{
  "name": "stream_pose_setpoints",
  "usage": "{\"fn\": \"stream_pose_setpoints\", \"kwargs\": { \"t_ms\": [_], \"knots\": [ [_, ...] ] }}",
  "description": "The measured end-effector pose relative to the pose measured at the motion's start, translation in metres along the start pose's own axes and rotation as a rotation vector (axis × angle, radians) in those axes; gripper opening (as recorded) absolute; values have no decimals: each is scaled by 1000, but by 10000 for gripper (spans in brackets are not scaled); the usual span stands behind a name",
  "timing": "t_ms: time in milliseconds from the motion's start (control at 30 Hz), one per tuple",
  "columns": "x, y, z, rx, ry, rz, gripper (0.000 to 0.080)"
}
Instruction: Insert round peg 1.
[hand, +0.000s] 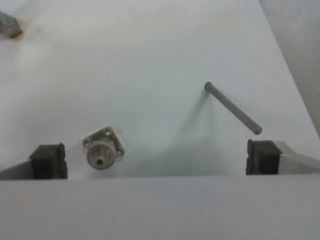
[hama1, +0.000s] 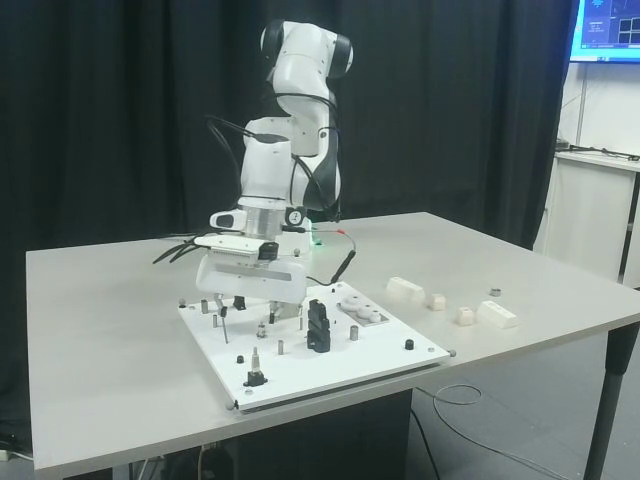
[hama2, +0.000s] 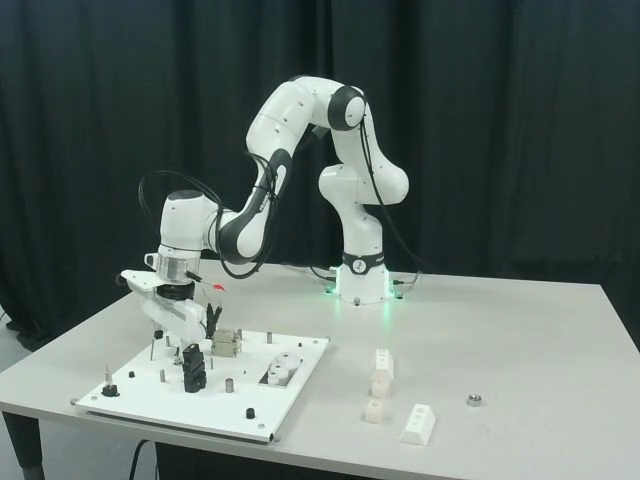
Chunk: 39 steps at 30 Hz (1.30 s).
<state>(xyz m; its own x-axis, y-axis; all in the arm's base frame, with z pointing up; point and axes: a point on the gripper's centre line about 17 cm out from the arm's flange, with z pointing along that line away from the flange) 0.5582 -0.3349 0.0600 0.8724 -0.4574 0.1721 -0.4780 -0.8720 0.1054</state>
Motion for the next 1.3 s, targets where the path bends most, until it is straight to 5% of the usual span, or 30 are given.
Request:
{"fn": "stream_pose_setpoints", "kwargs": {
  "t_ms": [633, 900, 1300],
  "knots": [
    [5, -10, -4, 2, 11, -21, 800],
    [5, -6, -4, -14, 9, -136, 800],
    [-2, 3, -12, -42, -35, -224, 800]
  ]
}}
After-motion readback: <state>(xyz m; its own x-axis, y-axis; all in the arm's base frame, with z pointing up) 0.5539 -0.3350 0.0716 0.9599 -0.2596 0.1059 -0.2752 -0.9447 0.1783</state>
